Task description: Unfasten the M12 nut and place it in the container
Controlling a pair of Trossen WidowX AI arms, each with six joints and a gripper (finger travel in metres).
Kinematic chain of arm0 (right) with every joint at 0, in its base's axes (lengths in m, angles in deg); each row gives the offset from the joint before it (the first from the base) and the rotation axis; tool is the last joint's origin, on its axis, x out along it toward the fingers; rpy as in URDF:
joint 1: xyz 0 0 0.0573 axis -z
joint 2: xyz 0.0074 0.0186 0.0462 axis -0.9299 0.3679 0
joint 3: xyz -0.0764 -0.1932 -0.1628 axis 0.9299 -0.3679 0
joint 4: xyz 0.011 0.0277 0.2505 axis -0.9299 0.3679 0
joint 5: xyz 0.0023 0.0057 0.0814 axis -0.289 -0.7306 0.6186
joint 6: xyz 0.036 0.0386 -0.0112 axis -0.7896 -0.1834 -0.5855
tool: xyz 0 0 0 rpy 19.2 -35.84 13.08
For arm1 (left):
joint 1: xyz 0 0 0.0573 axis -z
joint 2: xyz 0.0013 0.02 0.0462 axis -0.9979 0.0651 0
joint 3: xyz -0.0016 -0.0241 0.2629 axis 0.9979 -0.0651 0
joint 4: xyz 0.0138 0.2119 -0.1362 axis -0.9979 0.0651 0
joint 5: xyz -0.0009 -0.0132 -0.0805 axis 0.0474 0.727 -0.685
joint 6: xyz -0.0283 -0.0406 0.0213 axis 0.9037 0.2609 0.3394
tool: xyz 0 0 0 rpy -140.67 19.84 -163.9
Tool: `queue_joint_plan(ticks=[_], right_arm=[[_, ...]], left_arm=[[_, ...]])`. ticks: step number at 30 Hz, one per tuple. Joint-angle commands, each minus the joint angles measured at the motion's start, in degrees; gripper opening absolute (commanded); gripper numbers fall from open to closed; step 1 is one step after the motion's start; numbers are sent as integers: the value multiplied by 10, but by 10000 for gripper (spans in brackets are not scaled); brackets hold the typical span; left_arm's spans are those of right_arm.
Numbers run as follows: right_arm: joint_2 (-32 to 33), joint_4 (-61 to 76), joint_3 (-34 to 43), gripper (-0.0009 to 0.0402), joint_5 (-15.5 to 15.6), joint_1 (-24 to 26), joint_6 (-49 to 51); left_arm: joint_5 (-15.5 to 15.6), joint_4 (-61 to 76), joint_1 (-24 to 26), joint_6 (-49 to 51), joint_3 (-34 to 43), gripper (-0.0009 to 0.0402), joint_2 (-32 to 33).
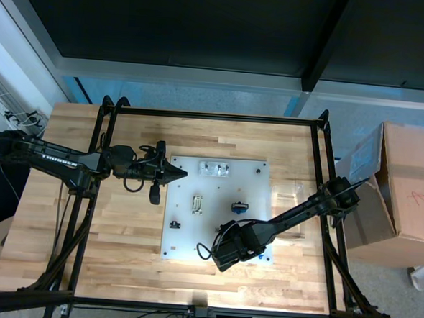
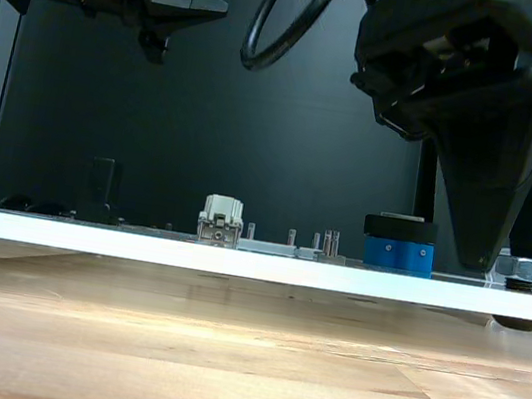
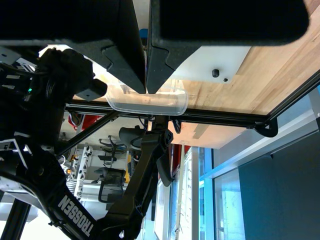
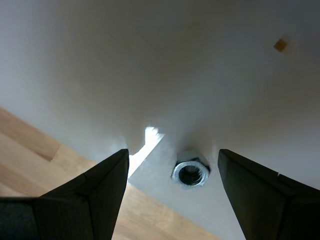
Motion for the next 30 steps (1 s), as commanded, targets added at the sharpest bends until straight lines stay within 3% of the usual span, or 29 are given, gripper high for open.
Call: queue_joint_plan(ticks=[1, 15, 21, 25, 30], right_arm=[[-1, 0, -4, 229, 0, 0, -3], [-1, 2, -9, 66, 0, 0, 2], [-1, 2, -9, 15, 3, 1, 47], [-1, 2, -9, -1, 5, 1, 135], [-1, 2, -9, 5, 5, 1, 401]], left_arm=[[0, 0, 0, 0, 0, 0, 0], [0, 0, 0, 0, 0, 0, 0], [0, 0, 0, 0, 0, 0, 0], [0, 0, 0, 0, 0, 0, 0], [0, 0, 0, 0, 0, 0, 0]])
